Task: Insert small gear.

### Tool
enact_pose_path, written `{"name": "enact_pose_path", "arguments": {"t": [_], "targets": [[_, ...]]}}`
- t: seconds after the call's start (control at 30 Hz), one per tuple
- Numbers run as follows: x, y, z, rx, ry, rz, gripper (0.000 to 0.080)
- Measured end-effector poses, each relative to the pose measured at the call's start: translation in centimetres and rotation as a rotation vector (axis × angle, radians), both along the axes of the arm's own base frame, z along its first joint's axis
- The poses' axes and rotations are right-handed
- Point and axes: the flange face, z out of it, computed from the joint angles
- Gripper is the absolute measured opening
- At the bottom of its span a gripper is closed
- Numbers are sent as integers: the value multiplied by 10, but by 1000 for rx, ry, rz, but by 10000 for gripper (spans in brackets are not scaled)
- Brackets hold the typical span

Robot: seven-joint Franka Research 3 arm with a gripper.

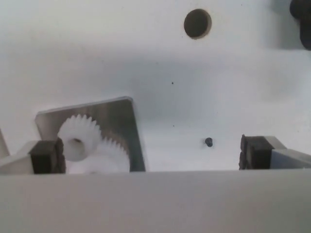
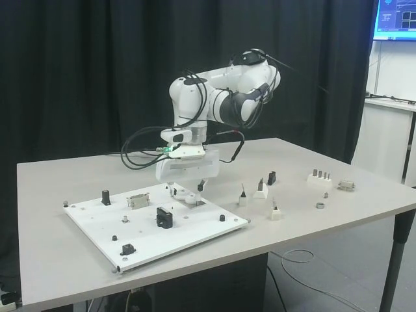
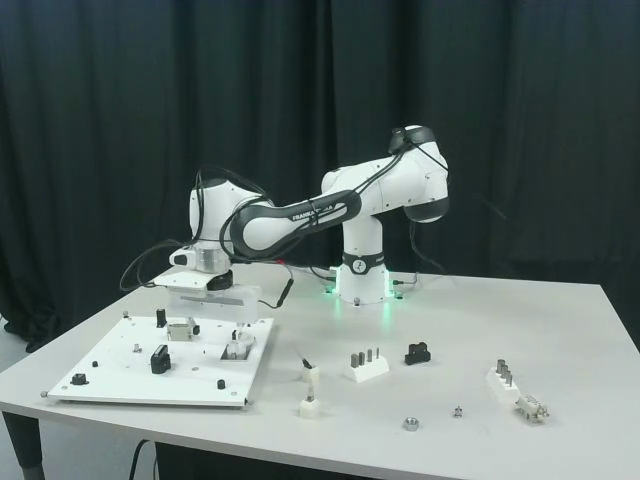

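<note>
Two white gears sit meshed on a grey metal plate (image 1: 119, 119) fixed to the white board (image 1: 194, 97). One gear (image 1: 77, 138) shows whole; the other gear (image 1: 108, 156) is partly hidden by the gripper body. My gripper (image 1: 149, 154) is open, its black pads (image 1: 47, 156) wide apart and nothing between them. One pad stands right beside the gears. In the first room view the gripper (image 2: 188, 190) hangs just above the gear plate (image 2: 197, 202) on the board. The second room view shows the gripper (image 3: 238, 330) over the plate (image 3: 238, 351).
The white board (image 2: 195, 231) carries several black fixtures (image 2: 164, 218) and a grey connector (image 2: 137, 201). A round hole (image 1: 197, 23) and a small black screw (image 1: 208, 142) lie near the gripper. Off the board stand small white holders (image 2: 261, 190), a black clip (image 3: 417, 352) and a nut (image 3: 410, 423).
</note>
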Motion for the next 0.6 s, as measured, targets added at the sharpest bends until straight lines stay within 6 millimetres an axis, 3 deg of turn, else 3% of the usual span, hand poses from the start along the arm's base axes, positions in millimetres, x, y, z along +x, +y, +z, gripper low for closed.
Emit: {"name": "enact_pose_path", "arguments": {"t": [0.6], "targets": [[-2,-6,-11,29,-1,-19,800]]}}
